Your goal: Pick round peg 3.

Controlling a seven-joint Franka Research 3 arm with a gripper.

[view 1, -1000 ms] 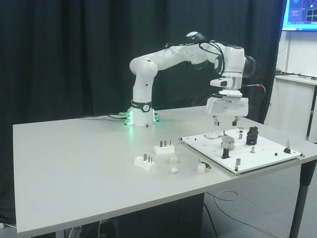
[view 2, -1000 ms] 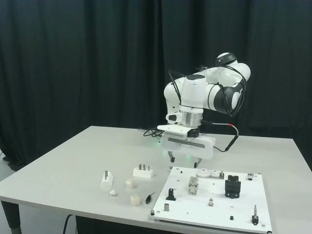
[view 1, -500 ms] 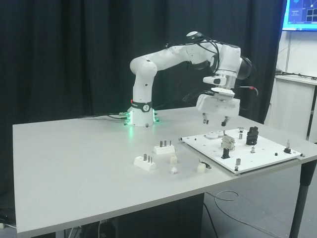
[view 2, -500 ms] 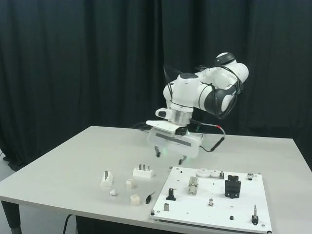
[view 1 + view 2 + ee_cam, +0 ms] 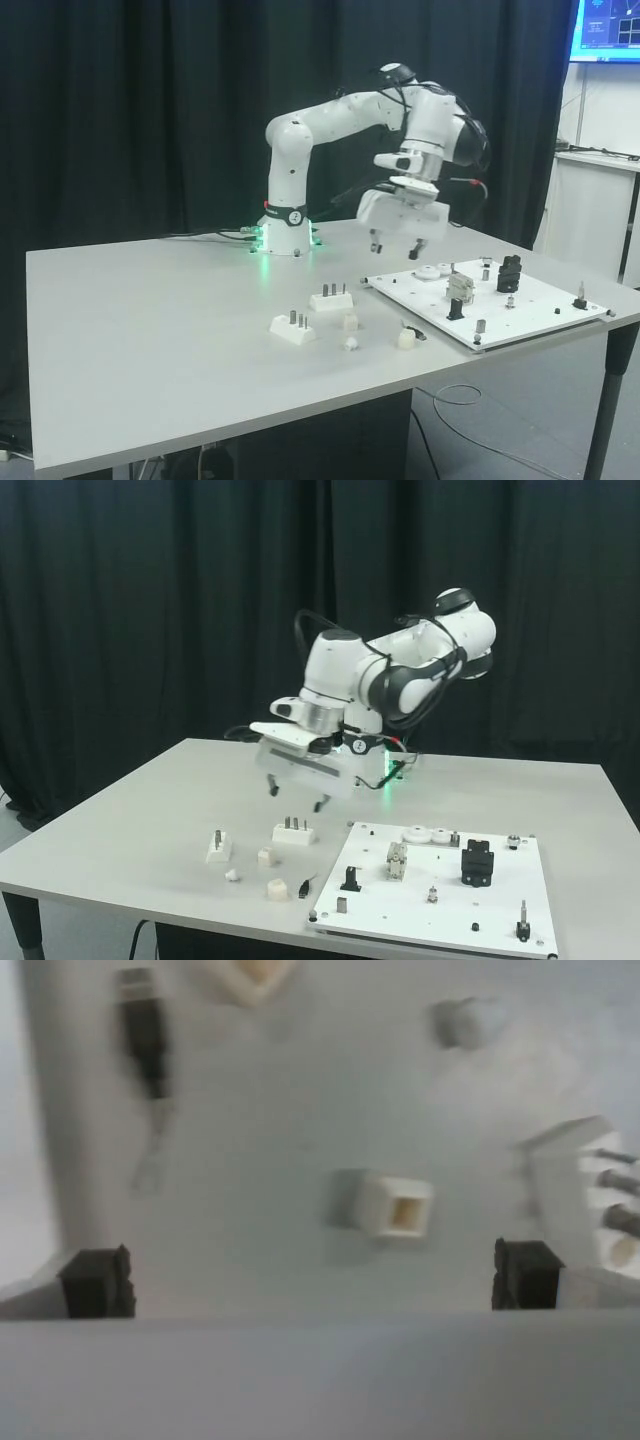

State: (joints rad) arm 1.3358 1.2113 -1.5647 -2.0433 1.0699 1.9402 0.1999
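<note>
Since a second ago our arm point(image 5: 335, 108) has swung away from the white board point(image 5: 545, 303) and now reaches over the bare table between the board and the green-lit base.

We see the grey table point(image 5: 150, 320) carrying everything. On it lies the white board, set with small black and grey fittings, near the table's edge.

Our gripper point(image 5: 393, 246) hangs in the air, well above the table top, its two fingers spread wide with nothing between them. The wrist view shows the gripper point(image 5: 310, 1280) with its black fingertips point(image 5: 97, 1282) far apart.

Below it stand two white holder blocks: one holder block point(image 5: 332, 299) closer to the board, and the other holder block point(image 5: 293, 329) further from it. Grey pegs point(image 5: 333, 288) stand upright in both. We cannot tell which of them is the third. All are untouched.

A small white cube point(image 5: 398, 1206) sits on the table under the gap between the fingers, just beside the nearer block. A black connector point(image 5: 143, 1030) with a thin lead lies beyond it.
</note>
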